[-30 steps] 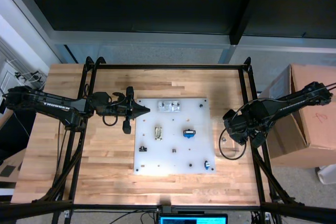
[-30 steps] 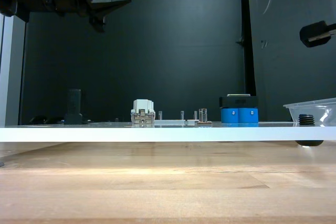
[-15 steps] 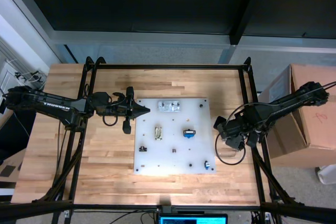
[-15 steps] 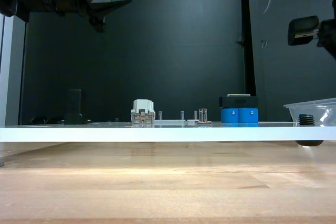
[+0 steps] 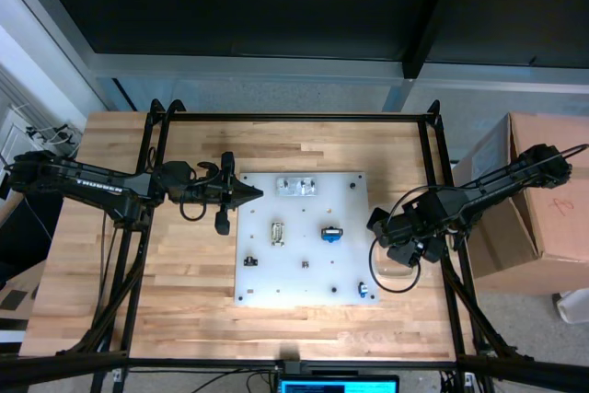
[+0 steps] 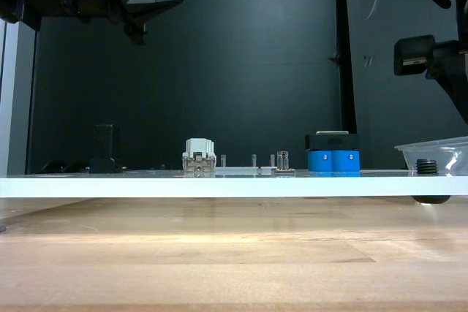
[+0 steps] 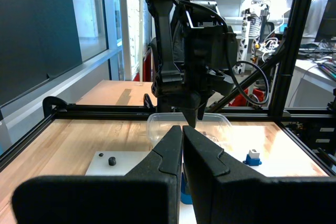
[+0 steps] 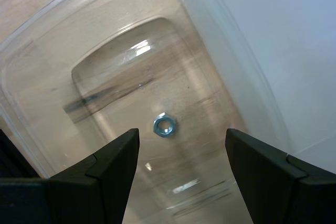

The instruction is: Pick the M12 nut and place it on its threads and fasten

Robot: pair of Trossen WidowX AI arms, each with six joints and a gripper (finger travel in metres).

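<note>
Picking is the step in hand. The right gripper (image 8: 181,141) hangs over the clear plastic tray (image 8: 58,45) beside the right edge of the white board (image 5: 276,269), fingers spread wide and empty. The small silver hexagonal nut (image 8: 164,126) lies flat and free on the tray floor between them. The short black ribbed stud (image 6: 426,166) stands bare. The left gripper (image 7: 182,128), fingers closed on nothing, hovers above the board's left edge. Next, likely: descend straight, then close on the nut's flats.

a cardboard box (image 5: 545,236) stands beside the table (image 5: 184,294).
</note>
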